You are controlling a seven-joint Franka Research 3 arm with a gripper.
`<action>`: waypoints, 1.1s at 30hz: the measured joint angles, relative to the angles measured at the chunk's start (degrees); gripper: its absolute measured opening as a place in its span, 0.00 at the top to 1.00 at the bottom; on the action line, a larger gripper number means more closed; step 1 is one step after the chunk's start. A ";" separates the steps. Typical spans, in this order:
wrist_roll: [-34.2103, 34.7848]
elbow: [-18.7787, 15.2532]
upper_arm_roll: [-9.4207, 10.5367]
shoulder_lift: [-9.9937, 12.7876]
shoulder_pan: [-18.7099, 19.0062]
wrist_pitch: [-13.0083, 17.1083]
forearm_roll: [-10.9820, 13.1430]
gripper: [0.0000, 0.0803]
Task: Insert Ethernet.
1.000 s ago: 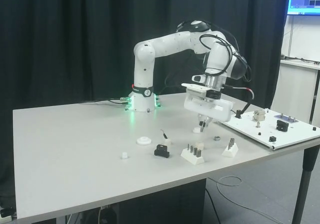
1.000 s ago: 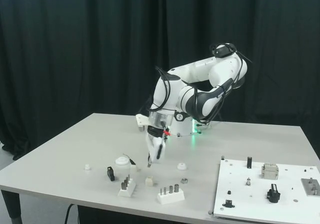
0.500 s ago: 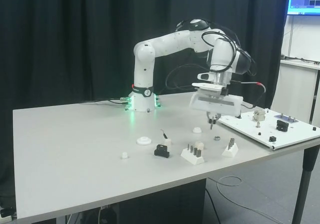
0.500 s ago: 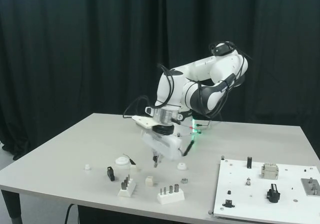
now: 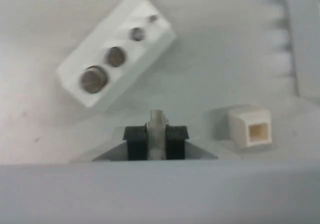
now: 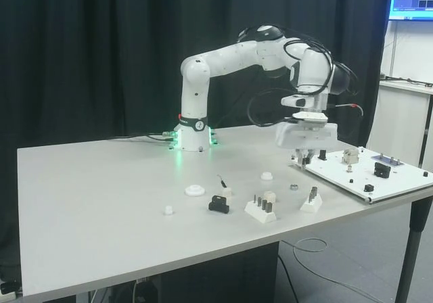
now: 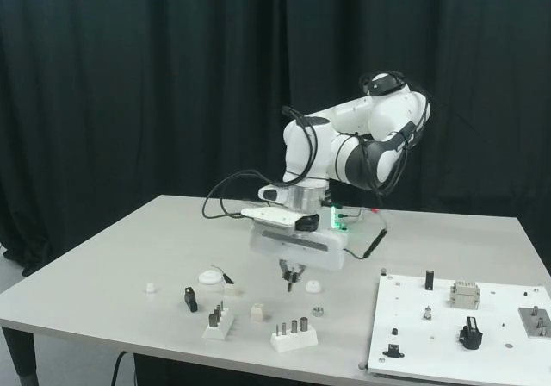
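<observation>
So the gripper [image 5: 156,134] is pinched shut on the Ethernet plug [image 5: 156,125]: in the wrist view you can see a small pale, boxy piece clamped between two black, square-edged fingers [image 5: 135,141]. In both room views it hangs in the air above the grey table [image 6: 95,188], not touching anything, close to the near-side edge of the white board [image 6: 369,174].

Right under the gripper in the wrist view is a white rectangular block [image 5: 116,51] with four round metal pegs stood in a row, going from thick to thin. It looks matte, like printed plastic. Just beside it is a small white cube [image 5: 250,126] with a square hole in its top face, rounded corners.

Further out on the table, in the second room view, there's a smaller white peg holder [image 7: 219,324], a little black clip-shaped part [image 7: 190,299], a flat white gear-like disc [image 7: 209,276], a tiny white cap [image 7: 151,288] and a small metal ring [image 7: 317,311].

The white board sits toward the table's corner and carries a few black and metal fixtures; which one is the socket, I can't tell. The arm's base [image 6: 193,124] glows green near the far edge of the table.
</observation>
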 joint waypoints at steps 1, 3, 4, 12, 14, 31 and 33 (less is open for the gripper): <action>-1.30 0.37 0.00 0.00 -0.01 -0.21 0.01 0.91; -3.63 1.11 0.01 0.00 -0.01 -0.66 0.01 0.91; -4.69 1.43 0.02 0.00 -0.01 -0.86 0.01 0.91; -15.07 4.58 0.59 0.02 -0.11 -1.91 0.01 0.91; -16.62 5.42 0.84 0.05 -0.18 -1.98 0.00 0.91; -30.69 13.20 4.38 0.26 -1.66 -2.49 -0.46 0.91; -31.56 14.22 4.73 0.29 -1.89 -2.51 -0.73 0.91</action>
